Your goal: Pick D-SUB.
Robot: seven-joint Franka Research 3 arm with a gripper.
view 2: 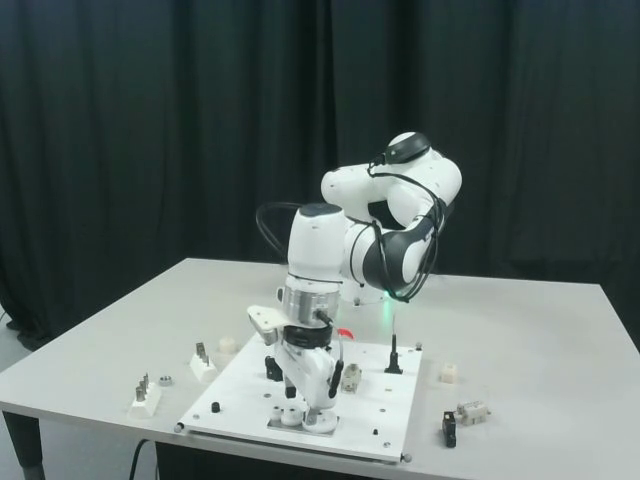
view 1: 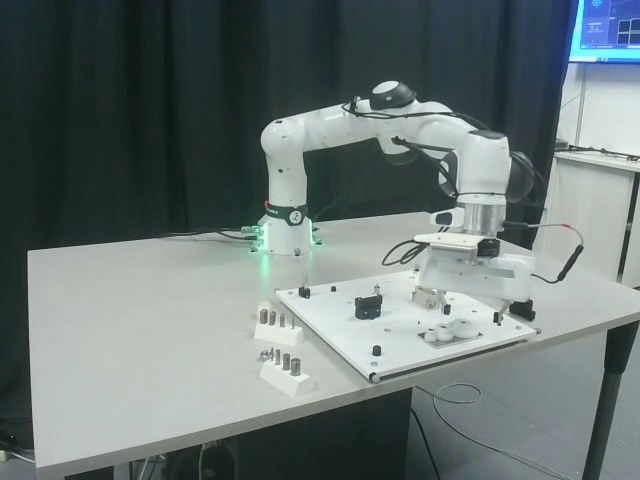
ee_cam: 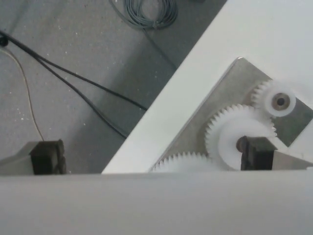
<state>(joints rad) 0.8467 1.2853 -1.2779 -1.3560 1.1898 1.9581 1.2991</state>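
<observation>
Wrist view looks down on the gripper [ee_cam: 151,156] with its two black fingertips [ee_cam: 47,156] spread wide and nothing between them. One fingertip hangs over the grey floor [ee_cam: 73,39] beyond the edge of the white board [ee_cam: 254,34]. The other sits over the middle of three white gears [ee_cam: 234,132], which mesh in a row on a grey metal plate [ee_cam: 298,122] set into the board. Black cables [ee_cam: 73,81] cross the floor, and a coil of grey cable [ee_cam: 146,12] lies farther off. From the second room view, the white arm [view 2: 385,215] bends down over the near part of the board, its hand tilted above the gears at the board's front edge. What looks to be the D-SUB [view 2: 350,377], a small connector block, rests on the board just beside the hand and apart from the fingers; it is too small to make out in detail. First room view shows two small white holders [view 1: 275,326] with upright pegs on the grey table [view 1: 130,320], beside the board and well apart from the gripper.
</observation>
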